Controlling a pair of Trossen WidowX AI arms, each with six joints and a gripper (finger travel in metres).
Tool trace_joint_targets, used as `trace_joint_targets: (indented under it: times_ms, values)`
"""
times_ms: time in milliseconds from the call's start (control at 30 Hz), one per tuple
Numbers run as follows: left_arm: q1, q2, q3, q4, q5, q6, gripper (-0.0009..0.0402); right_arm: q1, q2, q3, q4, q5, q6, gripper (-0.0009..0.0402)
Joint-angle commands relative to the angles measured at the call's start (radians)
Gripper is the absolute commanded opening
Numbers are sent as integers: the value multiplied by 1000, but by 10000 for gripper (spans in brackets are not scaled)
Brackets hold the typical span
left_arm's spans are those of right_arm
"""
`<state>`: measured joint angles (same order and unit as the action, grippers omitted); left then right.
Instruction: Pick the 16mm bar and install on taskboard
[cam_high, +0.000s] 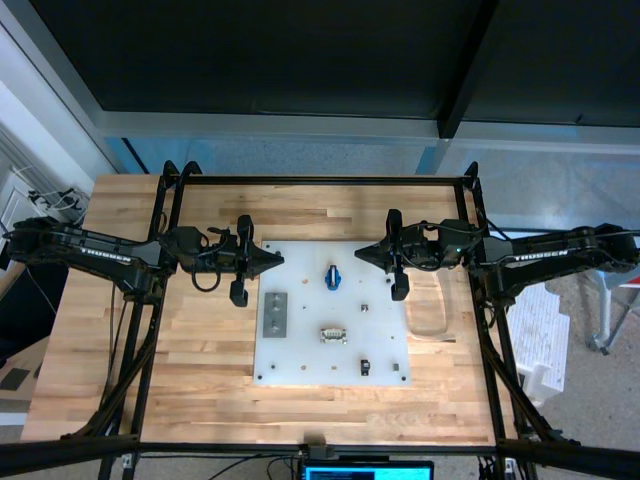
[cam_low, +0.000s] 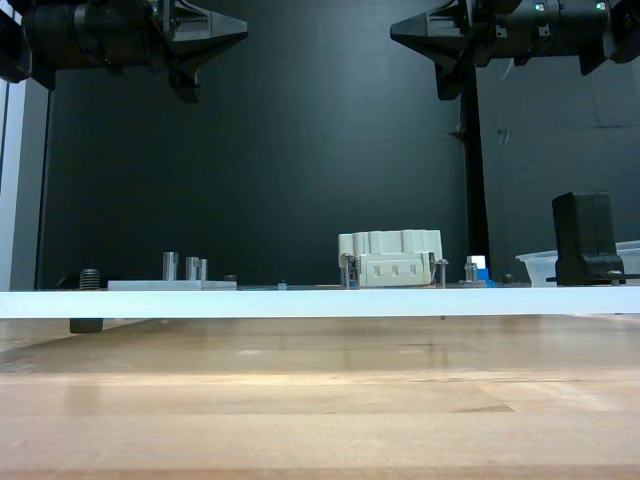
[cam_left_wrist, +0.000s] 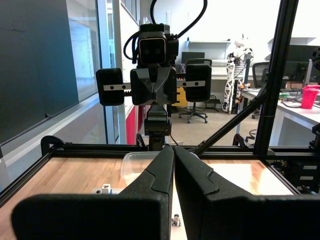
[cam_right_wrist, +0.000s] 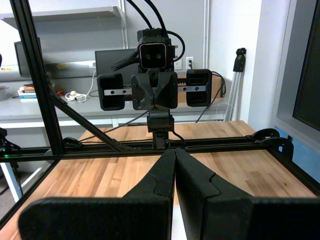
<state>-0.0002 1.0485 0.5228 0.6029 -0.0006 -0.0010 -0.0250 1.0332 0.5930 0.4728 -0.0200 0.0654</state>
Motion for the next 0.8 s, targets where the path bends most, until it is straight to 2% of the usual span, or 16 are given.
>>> trace_joint_targets:
  times_ms: [33, 800]
  values:
    - [0, 0, 0, 0, 0, 0, 0, 0, 1, -4, 3, 1, 7, 0]
    - [0, 0, 0, 0, 0, 0, 0, 0, 1, -29, 34, 10, 26, 0]
